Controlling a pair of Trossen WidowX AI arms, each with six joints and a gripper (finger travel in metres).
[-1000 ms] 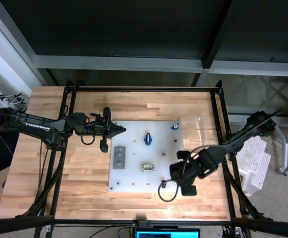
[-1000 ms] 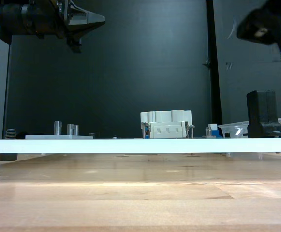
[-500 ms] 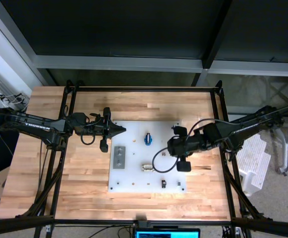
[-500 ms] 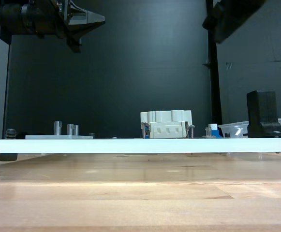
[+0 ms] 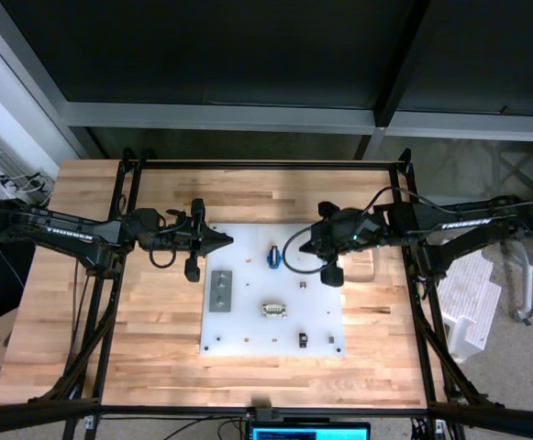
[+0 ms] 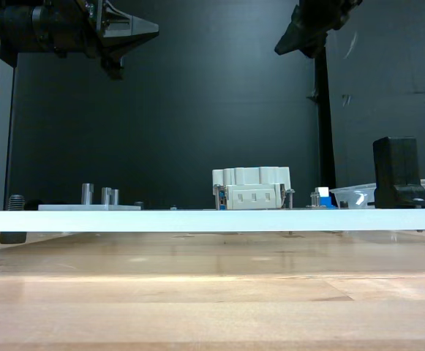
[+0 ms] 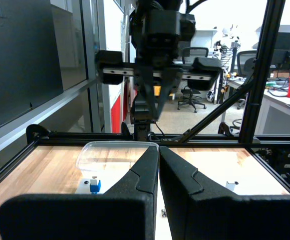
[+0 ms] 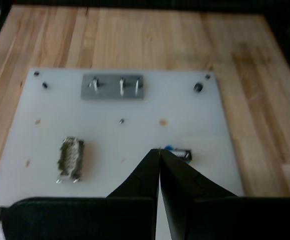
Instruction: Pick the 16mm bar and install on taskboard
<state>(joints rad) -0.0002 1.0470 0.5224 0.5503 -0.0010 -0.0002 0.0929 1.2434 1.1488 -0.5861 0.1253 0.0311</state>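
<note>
The taskboard [image 5: 248, 275] is a white square plate in the middle of the table, carrying a grey metal block [image 5: 220, 291], a blue knob [image 5: 274, 256] and a beige connector [image 5: 273, 311]. I cannot make out the 16mm bar in any view. My right gripper [image 5: 306, 246] hovers high over the board's far right part, shut with nothing between its fingers; the right wrist view looks down past it [image 8: 158, 151] at the blue knob [image 8: 177, 152] and grey block [image 8: 113, 87]. My left gripper [image 5: 227, 240] hangs shut above the board's far left corner.
A clear plastic tray [image 7: 117, 152] lies beside the board's far right corner, partly under the right arm. A small black block [image 6: 397, 174] stands at the board's near right. Black frame rails [image 5: 119, 275] run along both sides of the table.
The right arm has swung from the board's near right corner up and back to above its far right part. The left arm has not moved.
</note>
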